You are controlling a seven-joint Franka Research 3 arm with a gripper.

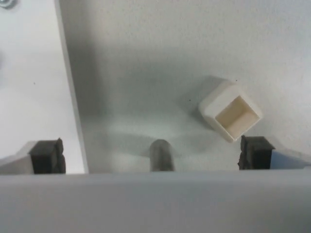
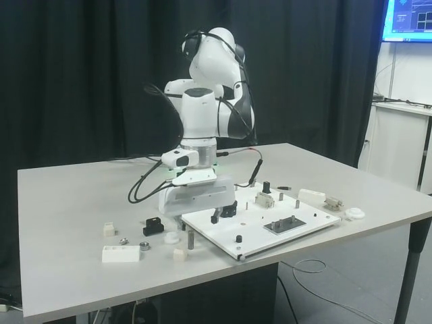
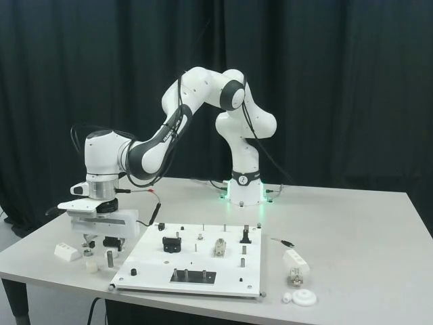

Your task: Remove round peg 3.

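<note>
the gripper (image 1: 150, 154) stands spread, its two black pads wide apart and gripping nothing; the round peg (image 1: 161, 154) stands upright on the grey table (image 1: 170, 58) between them, low centre of the wrist view, off the white board (image 1: 29, 87) at the left edge; a small white square cap (image 1: 232, 112) sits just beside it; risk: on retreat a finger could clip the peg or cap and topple it.
</note>
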